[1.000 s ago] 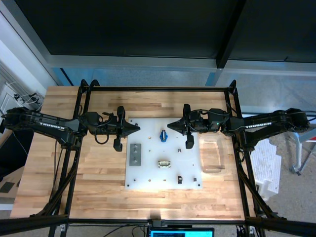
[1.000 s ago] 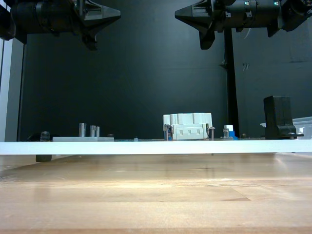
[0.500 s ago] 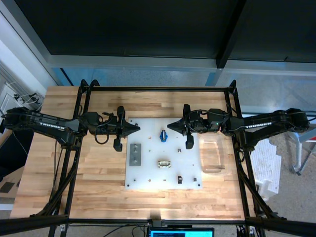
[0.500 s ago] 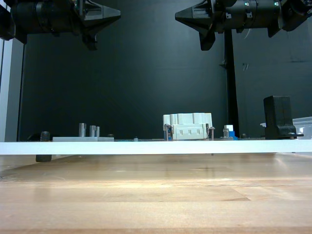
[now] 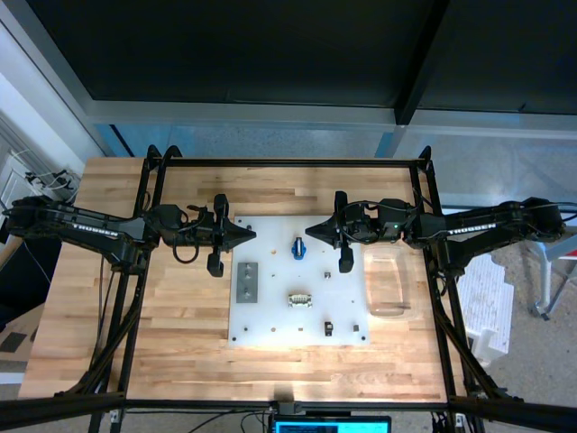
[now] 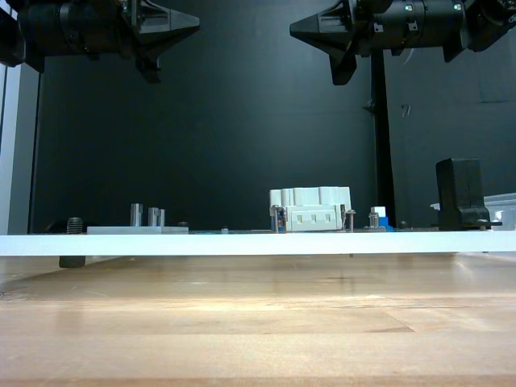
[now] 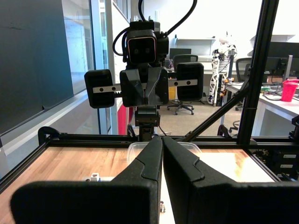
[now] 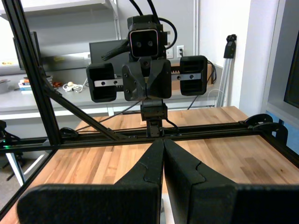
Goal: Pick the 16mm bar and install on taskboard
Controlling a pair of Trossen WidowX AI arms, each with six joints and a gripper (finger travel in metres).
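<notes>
Left gripper: fingers pressed together with nothing between them. It hangs high over the board's left edge, pointing inward. Right gripper: likewise clenched on nothing, high above the far part of the board near the blue knob, pointing back at the left one. The 2 tips face each other, apart.

Layout, large to small:
- pale wooden table
- large white square flat taskboard in the middle of the table
- clear plastic tray just beside the board's right edge
- grey rectangular metal block on the board's left part
- beige connector near the board's centre
- blue knob beyond the connector
- small black fitting toward the near edge
- 16mm bar: judged to be the tiny dull-silver stub standing on the board between the blue knob and the tray, under the right gripper. Too small to confirm. Not yet picked.

Risks (judgement):
1. Wrong part. Other small pieces and the black fitting sit near, so a mis-aimed descent could take the wrong 1.
2. Coming down with fingers closed would knock the bar over or send it rolling. They must part first.
3. It is a short smooth rod. An off-centre pinch could tilt it, and it may then jam at its seat or slip out.
4. If both arms move, the tips could collide over the board.
</notes>
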